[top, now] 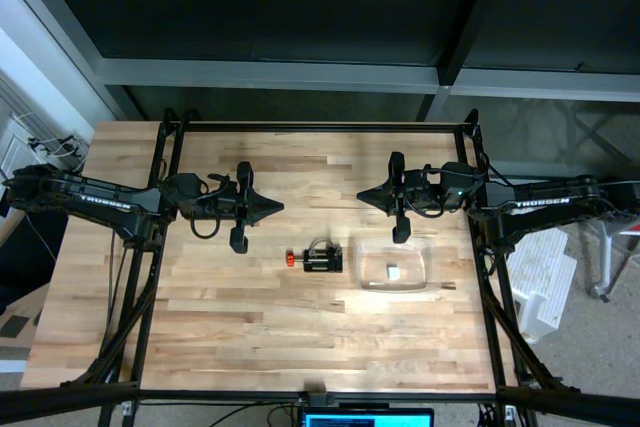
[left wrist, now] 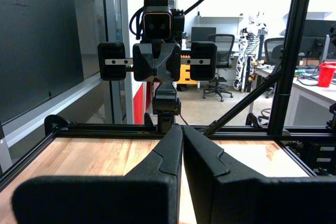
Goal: Remove the RCA connector from the receptacle and place in the container
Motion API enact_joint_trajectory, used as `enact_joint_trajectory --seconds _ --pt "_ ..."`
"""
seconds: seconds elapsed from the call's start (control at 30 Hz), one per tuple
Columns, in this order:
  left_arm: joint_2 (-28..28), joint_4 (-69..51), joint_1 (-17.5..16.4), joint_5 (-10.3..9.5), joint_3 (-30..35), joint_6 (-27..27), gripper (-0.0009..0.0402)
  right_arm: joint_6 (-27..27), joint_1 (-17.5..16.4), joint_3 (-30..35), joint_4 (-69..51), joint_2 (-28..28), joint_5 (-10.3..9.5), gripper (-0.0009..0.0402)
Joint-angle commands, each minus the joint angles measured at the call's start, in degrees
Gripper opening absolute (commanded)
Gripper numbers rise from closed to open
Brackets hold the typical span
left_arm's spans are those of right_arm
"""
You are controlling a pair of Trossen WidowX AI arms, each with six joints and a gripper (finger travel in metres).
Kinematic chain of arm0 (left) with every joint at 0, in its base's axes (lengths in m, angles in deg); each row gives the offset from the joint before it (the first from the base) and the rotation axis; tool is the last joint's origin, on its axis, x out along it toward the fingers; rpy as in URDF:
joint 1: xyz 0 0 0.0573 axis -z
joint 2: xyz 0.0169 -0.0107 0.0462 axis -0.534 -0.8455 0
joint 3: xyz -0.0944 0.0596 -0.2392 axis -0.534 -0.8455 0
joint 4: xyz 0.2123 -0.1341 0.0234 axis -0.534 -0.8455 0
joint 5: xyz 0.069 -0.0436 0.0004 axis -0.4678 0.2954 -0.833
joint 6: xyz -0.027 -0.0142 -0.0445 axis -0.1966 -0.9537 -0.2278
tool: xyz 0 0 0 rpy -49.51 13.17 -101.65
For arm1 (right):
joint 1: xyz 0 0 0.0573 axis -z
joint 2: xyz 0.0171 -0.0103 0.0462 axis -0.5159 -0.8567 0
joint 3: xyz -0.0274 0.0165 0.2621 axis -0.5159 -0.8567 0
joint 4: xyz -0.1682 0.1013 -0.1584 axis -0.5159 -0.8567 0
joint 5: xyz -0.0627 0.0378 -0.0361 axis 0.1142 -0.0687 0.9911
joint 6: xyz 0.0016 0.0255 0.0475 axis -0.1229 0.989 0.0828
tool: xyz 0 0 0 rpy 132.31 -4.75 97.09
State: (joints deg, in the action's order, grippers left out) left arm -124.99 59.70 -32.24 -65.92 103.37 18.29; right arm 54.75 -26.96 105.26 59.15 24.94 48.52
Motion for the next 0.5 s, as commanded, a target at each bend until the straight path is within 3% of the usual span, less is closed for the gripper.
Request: enact_joint_trajectory --seconds 0.03,0.5 --pt "0.0 0.0 0.0 0.0 0.0 0.0 0.0 0.0 0.0 0.0 0.0 0.0 0.02 0.0" --pt "0.0 0.0 0.0 0.0 0.0 0.0 0.0 0.3 0.0 0.0 0.0 0.0 -0.02 0.0"
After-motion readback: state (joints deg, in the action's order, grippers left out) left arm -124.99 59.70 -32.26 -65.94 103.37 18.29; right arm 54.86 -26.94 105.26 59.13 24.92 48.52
